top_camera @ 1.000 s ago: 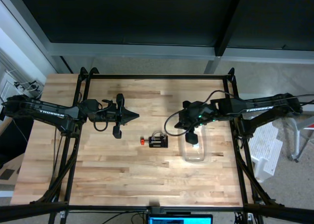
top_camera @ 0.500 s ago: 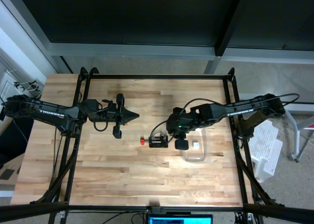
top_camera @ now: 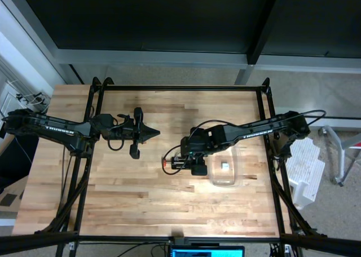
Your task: Remove the RCA connector from the receptacle and place in the container
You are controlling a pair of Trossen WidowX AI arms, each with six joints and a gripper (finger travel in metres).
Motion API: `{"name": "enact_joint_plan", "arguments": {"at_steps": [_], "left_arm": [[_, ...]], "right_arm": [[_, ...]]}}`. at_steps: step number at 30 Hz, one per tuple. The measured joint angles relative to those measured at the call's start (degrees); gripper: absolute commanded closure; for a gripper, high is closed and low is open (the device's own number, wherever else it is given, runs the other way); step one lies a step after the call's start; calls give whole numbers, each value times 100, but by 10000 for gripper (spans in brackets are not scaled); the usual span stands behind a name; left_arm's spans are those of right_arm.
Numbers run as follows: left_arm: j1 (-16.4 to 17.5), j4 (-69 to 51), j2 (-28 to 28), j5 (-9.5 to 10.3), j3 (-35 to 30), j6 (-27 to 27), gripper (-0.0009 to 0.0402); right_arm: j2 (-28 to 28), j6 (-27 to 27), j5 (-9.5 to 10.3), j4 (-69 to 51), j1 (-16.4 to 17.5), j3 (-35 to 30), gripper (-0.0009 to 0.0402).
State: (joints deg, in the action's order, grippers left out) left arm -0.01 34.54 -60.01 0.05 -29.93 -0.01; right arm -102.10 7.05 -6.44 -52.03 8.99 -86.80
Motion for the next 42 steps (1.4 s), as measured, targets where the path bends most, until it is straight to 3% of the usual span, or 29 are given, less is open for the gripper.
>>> {"name": "enact_joint_plan", "arguments": {"at_steps": [12, 42], "left_arm": [[0, 0, 0, -2, -2, 0, 393], [0, 0, 0, -2, 0, -2, 393]], "right_arm": [[-363, 22, -2, 160, 81, 35, 169], [-378, 35, -109, 1163, 127, 903, 183]]}}
